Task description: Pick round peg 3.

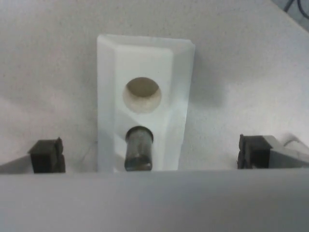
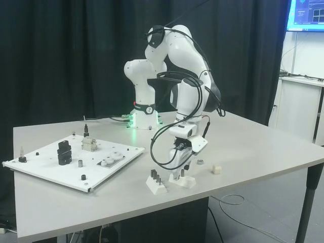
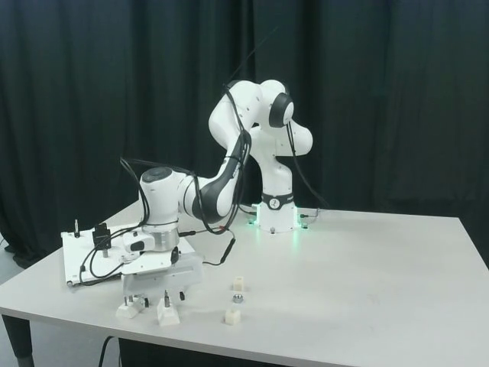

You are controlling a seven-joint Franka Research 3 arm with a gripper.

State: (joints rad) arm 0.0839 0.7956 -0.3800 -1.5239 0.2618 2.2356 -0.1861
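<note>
so the claw hangs wide open either side of the dark metal round peg standing in its white plastic holder block near the grey table's front edge, and if it closes off-centre I'd guess one finger catches the block and tips it

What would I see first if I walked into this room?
The big white arm bending down over the grey table, with green light at its base. Its tool hangs open just above a white block near the table's front edge, where a peg stands beside an empty hole.
</note>
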